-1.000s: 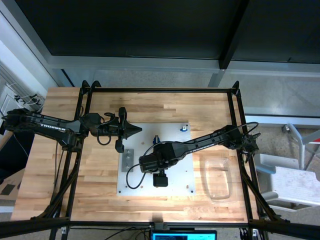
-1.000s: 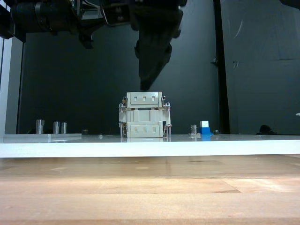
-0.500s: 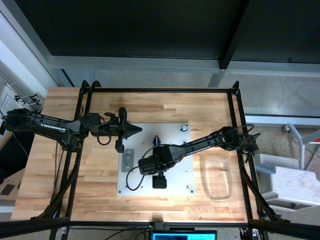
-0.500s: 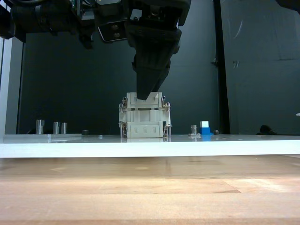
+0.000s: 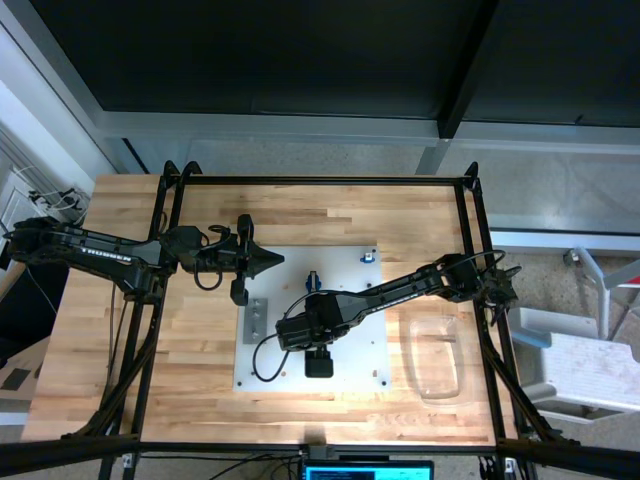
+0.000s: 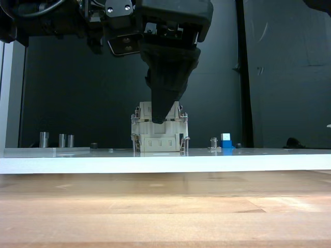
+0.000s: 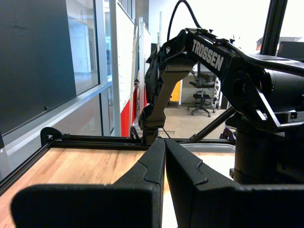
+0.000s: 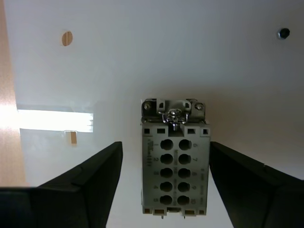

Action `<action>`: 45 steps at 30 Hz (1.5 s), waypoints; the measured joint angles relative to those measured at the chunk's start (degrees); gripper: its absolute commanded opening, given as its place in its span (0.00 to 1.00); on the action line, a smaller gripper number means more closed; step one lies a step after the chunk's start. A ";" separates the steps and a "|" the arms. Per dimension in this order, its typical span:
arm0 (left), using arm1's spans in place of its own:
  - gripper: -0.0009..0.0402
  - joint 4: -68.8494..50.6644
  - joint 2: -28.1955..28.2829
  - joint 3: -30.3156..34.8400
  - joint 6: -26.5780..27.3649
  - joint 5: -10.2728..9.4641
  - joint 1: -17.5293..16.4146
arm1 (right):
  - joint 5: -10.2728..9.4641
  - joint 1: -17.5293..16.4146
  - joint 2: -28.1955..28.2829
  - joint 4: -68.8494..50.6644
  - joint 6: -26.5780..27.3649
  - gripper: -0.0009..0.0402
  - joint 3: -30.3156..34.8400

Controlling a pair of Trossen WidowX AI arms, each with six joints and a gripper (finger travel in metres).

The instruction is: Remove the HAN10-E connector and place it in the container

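Observation:
The HAN10-E connector (image 8: 175,164) is a light-grey block with two rows of dark pin holes, standing upright on the white board (image 8: 142,57). In the low view the connector (image 6: 159,135) sits at the board's middle. My right gripper (image 8: 165,148) is open and straddles it, one finger (image 8: 90,178) on each side with a small gap to the block. Seen from the low view, the right gripper (image 6: 164,111) covers the connector's top. From above, the right gripper (image 5: 302,330) hides the connector. The clear container (image 5: 435,357) lies to the right of the board. My left gripper (image 5: 275,260) hovers shut at the board's far left corner.
A grey metal block (image 5: 258,318) with short pegs (image 6: 51,139) sits on the board's left side. A small blue piece (image 6: 226,143) stands right of the connector. The black frame rails (image 5: 320,181) ring the wooden table. The left gripper's fingers (image 7: 165,142) are pressed together.
The right gripper has come down from above the connector until its open fingers sit around the upper part of the block. The left arm has not moved.

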State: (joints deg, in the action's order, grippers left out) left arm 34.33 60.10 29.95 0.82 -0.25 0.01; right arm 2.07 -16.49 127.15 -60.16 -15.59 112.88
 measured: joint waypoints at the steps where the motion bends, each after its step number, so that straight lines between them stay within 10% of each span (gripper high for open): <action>1: 0.02 0.00 0.00 -0.02 0.00 0.00 0.00 | 0.00 0.00 -0.02 -0.04 0.02 0.53 0.00; 21: 0.02 0.00 0.00 0.00 -0.02 0.00 0.00 | -0.11 0.02 -0.74 -0.24 1.05 0.02 -0.02; 45: 0.02 0.00 0.00 -0.02 -0.02 0.00 0.00 | -0.20 -0.96 -7.23 -4.42 0.94 0.07 -2.08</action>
State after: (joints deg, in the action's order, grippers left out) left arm 34.33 60.10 29.93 0.80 -0.25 0.01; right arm 1.87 -17.45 119.92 -64.58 -14.66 110.80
